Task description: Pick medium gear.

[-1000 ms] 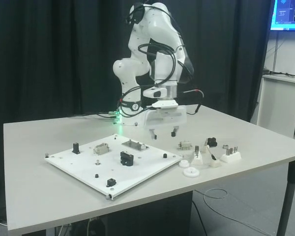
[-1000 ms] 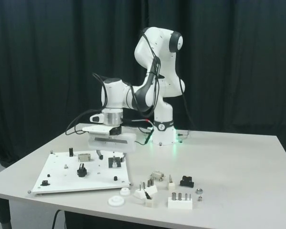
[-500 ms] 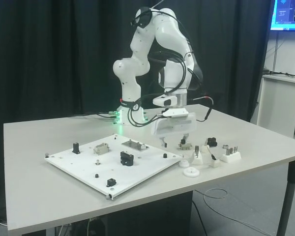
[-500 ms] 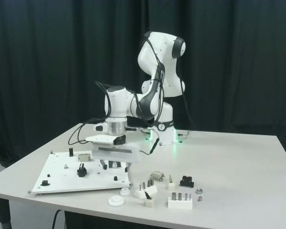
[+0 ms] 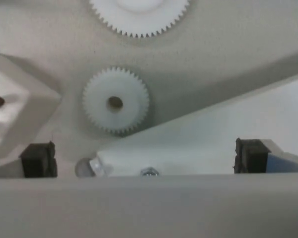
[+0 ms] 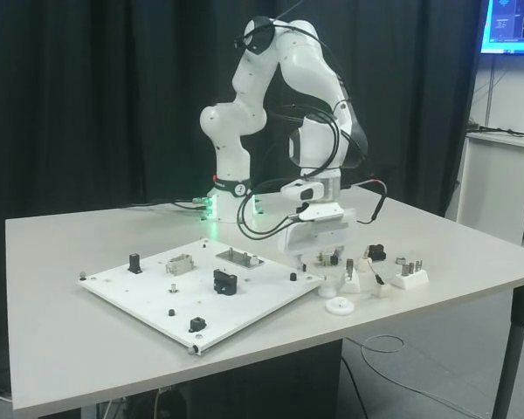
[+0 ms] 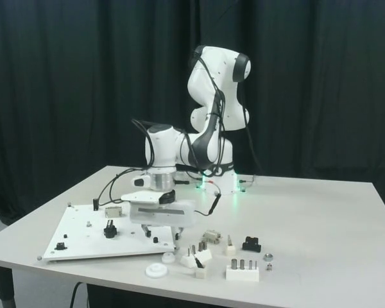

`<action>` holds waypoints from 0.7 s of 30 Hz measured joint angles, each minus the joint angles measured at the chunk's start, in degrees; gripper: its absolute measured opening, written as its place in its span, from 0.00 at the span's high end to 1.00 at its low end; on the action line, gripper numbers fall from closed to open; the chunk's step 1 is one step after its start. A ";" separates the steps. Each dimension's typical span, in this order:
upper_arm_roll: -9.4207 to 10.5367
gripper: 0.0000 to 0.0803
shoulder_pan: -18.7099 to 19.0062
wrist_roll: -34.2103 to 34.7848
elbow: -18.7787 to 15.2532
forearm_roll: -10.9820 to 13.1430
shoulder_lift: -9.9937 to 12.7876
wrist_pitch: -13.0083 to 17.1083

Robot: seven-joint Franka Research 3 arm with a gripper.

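Note:
The medium gear (image 5: pixel 115 101) is a white toothed wheel with a centre hole, lying flat on the grey table beside the corner of the white board (image 5: pixel 228 134). The room views show the medium gear (image 6: pixel 328 288) (image 7: pixel 169 258) just off that corner. A larger white gear (image 5: pixel 139 15) (image 6: pixel 338 305) (image 7: pixel 156 271) lies close by, nearer the table's front edge. My gripper (image 5: pixel 144 157) (image 6: pixel 319 260) (image 7: pixel 162 233) hangs a little above the board's corner, open, with nothing between its black fingertips (image 5: pixel 38 159). The medium gear lies just beyond the line between them.
The white board (image 6: pixel 140 292) (image 7: pixel 83 247) carries several small black and metal fittings. White holders with metal pins (image 6: pixel 410 276) (image 7: pixel 242 273), a black part (image 6: pixel 376 252) (image 7: pixel 251 244) and other small pieces lie right of the gears. The table's front edge is close to the large gear.
The arm has swung from above the board's far side toward its corner by the gears and has come down lower. The gears have not moved.

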 joint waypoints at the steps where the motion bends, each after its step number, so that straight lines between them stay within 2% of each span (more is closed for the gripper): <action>1: 0.21 0.00 -0.17 -0.07 0.17 0.00 0.22 0.00; 21: 4.82 0.00 -4.23 -5.09 3.45 0.05 3.78 0.02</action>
